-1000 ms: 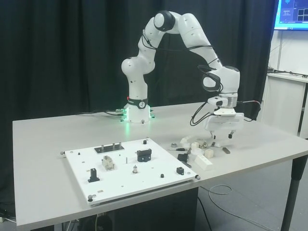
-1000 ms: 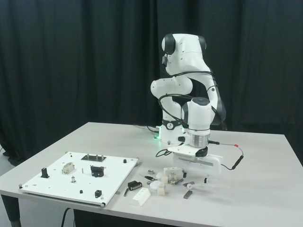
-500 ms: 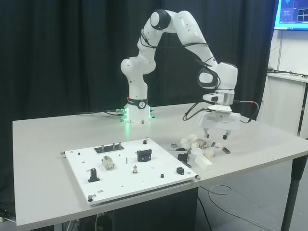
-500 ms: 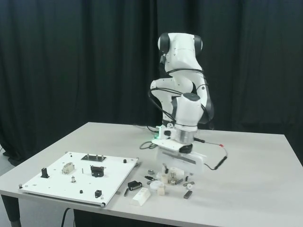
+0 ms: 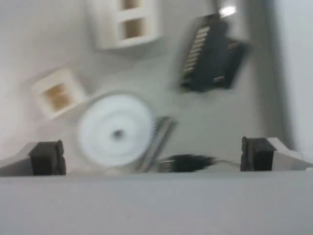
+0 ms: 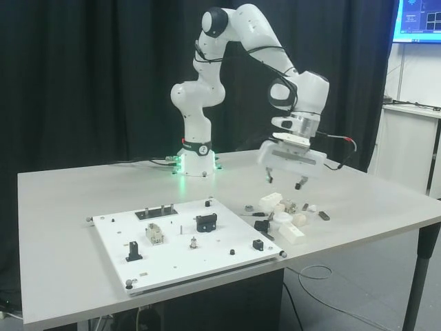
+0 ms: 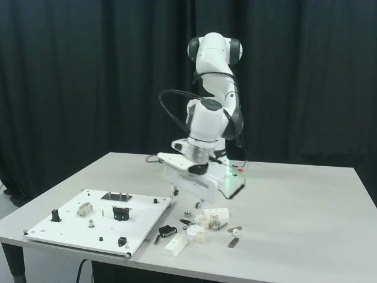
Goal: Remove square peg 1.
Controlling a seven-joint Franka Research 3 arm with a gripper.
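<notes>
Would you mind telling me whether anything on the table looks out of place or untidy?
Yes: a loose heap of small parts lies on the bare table beside the white board, not mounted on it. A white gear and a black connector lie jumbled there under the open gripper, which holds nothing.
</notes>
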